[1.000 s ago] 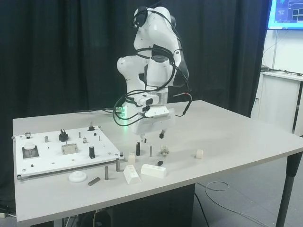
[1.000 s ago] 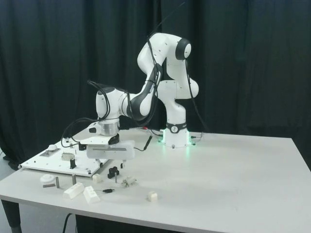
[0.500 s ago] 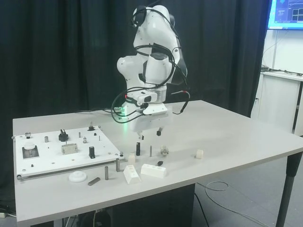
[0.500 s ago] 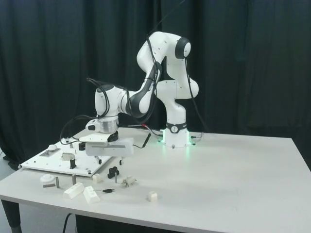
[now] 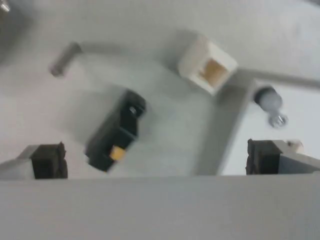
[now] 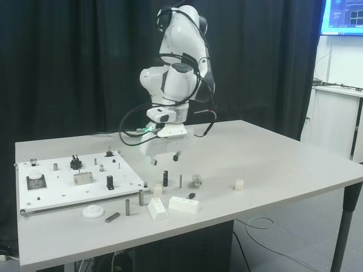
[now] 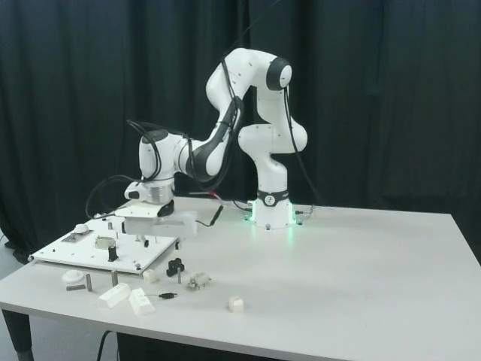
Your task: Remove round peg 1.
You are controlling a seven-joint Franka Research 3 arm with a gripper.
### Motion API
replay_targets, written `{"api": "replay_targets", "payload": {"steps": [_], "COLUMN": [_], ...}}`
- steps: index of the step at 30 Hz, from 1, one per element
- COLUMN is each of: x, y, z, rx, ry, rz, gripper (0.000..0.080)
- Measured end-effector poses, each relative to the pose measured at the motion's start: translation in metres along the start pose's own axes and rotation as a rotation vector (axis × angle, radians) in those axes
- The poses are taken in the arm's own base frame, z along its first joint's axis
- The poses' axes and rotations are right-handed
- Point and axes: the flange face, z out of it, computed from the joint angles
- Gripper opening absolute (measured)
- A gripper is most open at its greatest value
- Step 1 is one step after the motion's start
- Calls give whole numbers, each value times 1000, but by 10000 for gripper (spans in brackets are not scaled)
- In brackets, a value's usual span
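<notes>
My gripper [image 6: 165, 159] hangs open and empty above the table, just off the near corner of the white board [image 6: 62, 190]. In the second room view the gripper [image 7: 160, 242] is over that board's [image 7: 134, 257] edge. Several short grey pegs stand on the board, one of them at the back [image 6: 55, 166]; I cannot tell which is round peg 1. In the wrist view the gripper [image 5: 155, 159] frames a black part [image 5: 115, 131], a small white block [image 5: 207, 65] and a lying grey peg [image 5: 64, 58], all well below the fingertips.
Loose parts lie in front of the board: an upright black part [image 6: 165, 178], a thin grey peg [image 6: 180, 180], a metal connector [image 6: 197, 181], a white cube [image 6: 239, 184], two white blocks [image 6: 183, 204], a white disc [image 6: 92, 212] and grey pegs [image 6: 127, 207].
The gripper has risen and travelled from above the loose parts toward the board. It stays open and empty. The parts on the table have not moved.
</notes>
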Motion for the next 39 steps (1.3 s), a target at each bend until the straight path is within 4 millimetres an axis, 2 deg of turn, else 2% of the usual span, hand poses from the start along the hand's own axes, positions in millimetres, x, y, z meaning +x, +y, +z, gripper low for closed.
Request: {"api": "replay_targets", "payload": {"steps": [22,30,39], "x": [-23,-31,-39], "y": [103,129,149], "z": [21,34,47], "rx": [-23,-29,-27], "ry": [-26,-26,-34], "rz": [14,28,43], "gripper": [800,800,800]}}
